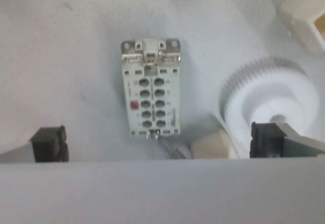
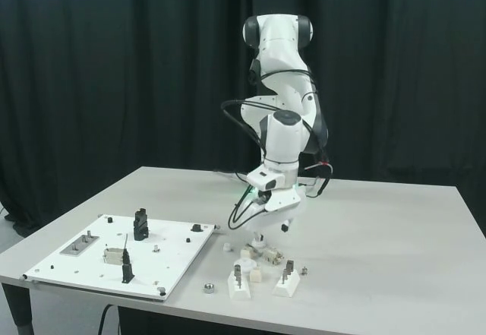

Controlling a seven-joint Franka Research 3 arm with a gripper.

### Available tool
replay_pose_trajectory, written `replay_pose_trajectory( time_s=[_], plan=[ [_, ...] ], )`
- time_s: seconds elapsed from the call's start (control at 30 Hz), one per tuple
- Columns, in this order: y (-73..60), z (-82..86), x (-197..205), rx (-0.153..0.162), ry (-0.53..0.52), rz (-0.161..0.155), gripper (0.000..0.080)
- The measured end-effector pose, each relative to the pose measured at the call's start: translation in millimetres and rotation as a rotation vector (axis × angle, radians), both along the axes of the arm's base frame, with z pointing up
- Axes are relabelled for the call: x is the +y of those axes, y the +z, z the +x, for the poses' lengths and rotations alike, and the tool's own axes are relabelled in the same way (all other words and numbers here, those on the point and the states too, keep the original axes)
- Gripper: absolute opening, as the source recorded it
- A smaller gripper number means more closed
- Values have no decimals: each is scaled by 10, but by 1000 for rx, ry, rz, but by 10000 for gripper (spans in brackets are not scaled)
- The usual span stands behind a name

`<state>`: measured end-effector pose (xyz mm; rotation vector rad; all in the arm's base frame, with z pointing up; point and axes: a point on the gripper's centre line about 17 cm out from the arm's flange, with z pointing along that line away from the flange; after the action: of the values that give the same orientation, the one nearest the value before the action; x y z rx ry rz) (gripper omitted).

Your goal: Pick waterproof.

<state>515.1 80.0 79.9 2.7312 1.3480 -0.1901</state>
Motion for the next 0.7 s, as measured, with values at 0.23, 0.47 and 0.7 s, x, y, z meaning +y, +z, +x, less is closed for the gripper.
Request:
replay_pose_trajectory(
  time_s=[0.23,0.47,0.7],
  plan=[
    [127,-5,-2,-2,-1,-1,800],
    [175,6,7,-8,0,0,800],
    [187,8,27,-10,3,1,800]
  ],
)
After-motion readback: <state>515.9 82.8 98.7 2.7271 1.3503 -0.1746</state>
